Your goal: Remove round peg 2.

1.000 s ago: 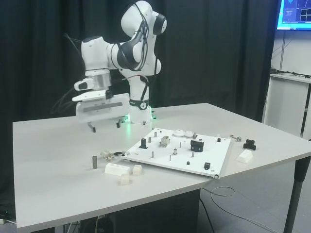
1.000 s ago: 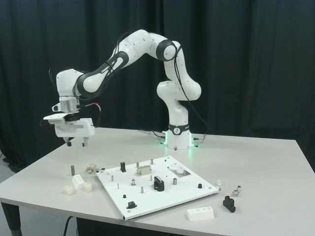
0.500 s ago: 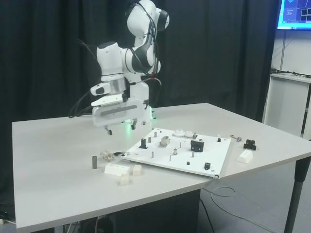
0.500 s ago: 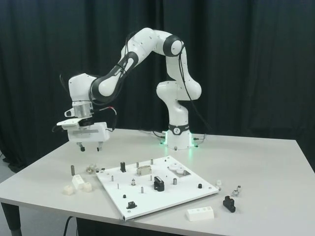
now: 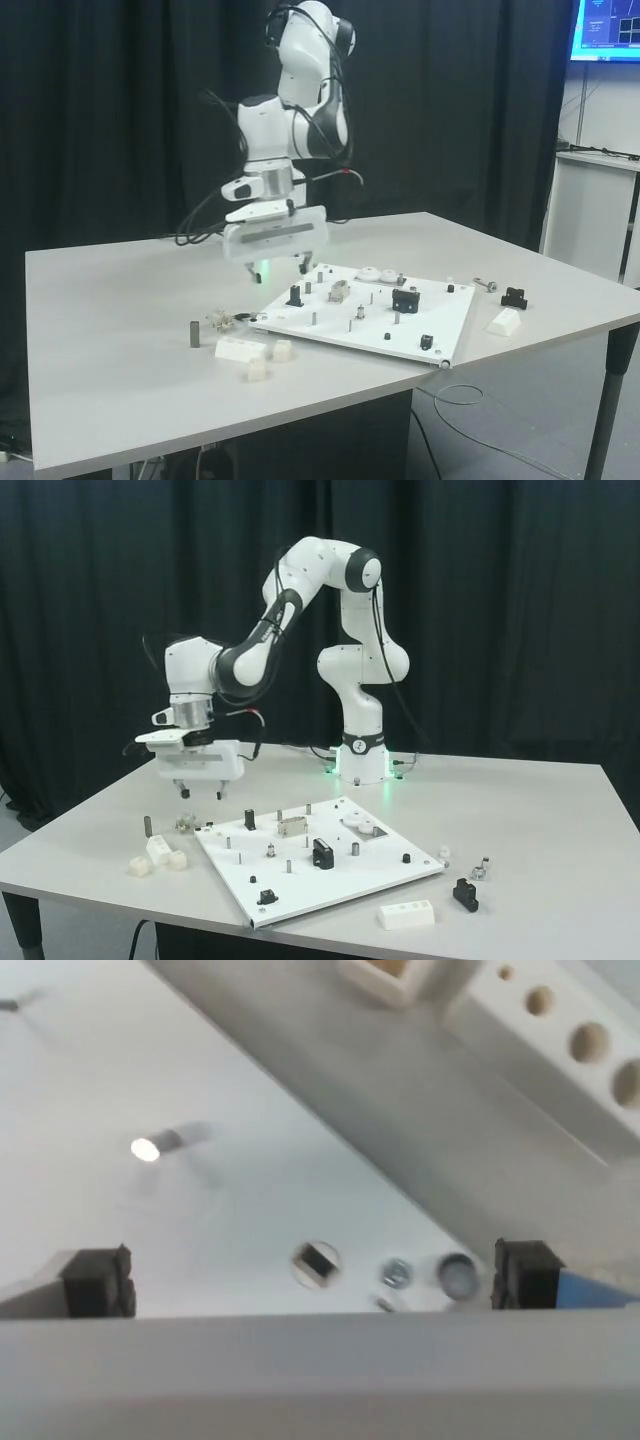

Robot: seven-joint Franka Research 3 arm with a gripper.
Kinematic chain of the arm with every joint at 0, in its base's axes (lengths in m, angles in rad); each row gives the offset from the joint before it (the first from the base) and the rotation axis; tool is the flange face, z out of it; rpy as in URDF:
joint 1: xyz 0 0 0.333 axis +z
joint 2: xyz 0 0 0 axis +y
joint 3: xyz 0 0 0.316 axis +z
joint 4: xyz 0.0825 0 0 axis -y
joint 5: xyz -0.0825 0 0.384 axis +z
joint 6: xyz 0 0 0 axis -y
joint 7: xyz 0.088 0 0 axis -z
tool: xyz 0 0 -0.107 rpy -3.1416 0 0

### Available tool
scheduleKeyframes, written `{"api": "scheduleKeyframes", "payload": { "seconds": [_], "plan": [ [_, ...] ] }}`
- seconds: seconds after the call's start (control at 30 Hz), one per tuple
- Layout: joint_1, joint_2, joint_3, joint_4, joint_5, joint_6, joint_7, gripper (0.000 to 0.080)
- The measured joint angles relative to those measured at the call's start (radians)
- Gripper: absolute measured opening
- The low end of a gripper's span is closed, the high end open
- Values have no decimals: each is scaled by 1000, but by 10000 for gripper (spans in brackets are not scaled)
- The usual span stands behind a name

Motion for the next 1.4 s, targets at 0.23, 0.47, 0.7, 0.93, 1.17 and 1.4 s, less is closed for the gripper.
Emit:
{"api": "scheduleKeyframes", "payload": {
  "seconds": [0.23, 0.47, 0.7, 0.93, 1.17, 1.4],
  "plan": [
    [57, 5, 2, -20, 0, 61, 35, 800],
    [92, 36, 2, -22, -19, 99, 38, 800],
    [104, 81, 2, -22, -26, 130, 38, 800],
    [105, 121, 10, -22, -26, 175, 39, 800],
    [105, 139, 24, -23, -25, 207, 52, 800],
    [105, 142, 34, -25, -25, 209, 59, 800]
  ]
}}
